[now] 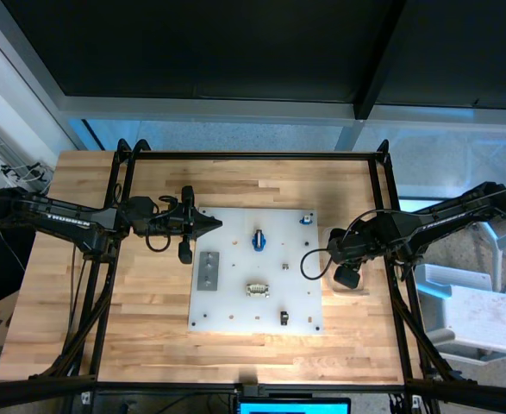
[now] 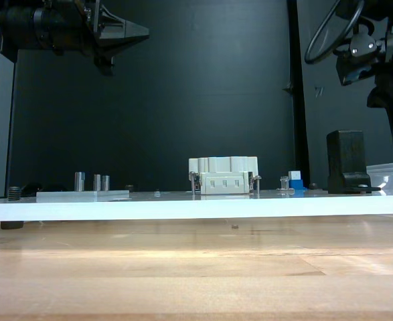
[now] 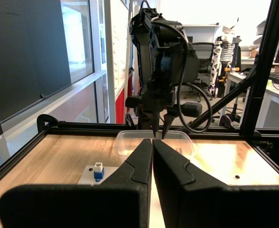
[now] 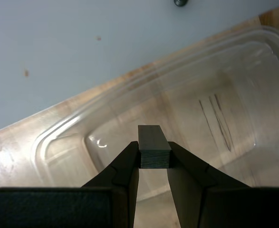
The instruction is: Pick the 16mm bar from the taskboard and place it in the container
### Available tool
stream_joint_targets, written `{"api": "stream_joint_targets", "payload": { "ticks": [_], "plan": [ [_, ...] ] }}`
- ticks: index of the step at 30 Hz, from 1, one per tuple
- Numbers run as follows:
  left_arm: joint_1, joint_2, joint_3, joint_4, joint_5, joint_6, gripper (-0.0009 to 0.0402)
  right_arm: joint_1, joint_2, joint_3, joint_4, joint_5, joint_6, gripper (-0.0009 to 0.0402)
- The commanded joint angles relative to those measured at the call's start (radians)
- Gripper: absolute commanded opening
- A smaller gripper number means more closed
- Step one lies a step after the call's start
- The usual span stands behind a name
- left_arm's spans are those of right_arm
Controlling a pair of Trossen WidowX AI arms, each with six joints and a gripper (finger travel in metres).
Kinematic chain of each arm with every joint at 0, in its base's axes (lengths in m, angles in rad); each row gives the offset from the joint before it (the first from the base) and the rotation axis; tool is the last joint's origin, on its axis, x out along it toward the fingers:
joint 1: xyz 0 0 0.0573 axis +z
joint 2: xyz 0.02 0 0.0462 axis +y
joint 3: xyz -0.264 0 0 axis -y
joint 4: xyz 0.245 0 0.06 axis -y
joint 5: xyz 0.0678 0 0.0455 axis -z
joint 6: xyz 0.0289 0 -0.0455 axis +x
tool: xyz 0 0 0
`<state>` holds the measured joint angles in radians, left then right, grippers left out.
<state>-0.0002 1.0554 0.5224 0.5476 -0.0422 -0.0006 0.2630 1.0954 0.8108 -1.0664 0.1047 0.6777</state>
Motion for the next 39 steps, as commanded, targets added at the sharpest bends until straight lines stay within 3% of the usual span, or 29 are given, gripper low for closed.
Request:
{"api": "stream_joint_targets", "payload": {
  "ticks": [1, 12, 20, 39],
  "plan": [
    [0.000, 0.000, 0.000, 0.000, 0.000, 0.000, 0.0000, -0.012, -0.008, -0.016, -0.008, 0.000, 0.000, 0.0007],
    [0.000, 0.000, 0.000, 0.000, 0.000, 0.000, 0.0000, -0.039, -0.029, -0.069, -0.032, -0.004, 0.026, 0.0007],
    [0.000, 0.000, 0.000, 0.000, 0.000, 0.000, 0.0000, -0.043, -0.029, -0.076, -0.052, -0.028, 0.026, 0.0011],
    [0.000, 0.000, 0.000, 0.000, 0.000, 0.000, 0.0000, -0.052, -0.027, -0.111, -0.050, -0.027, 0.048, 0.0108]
  ]
}}
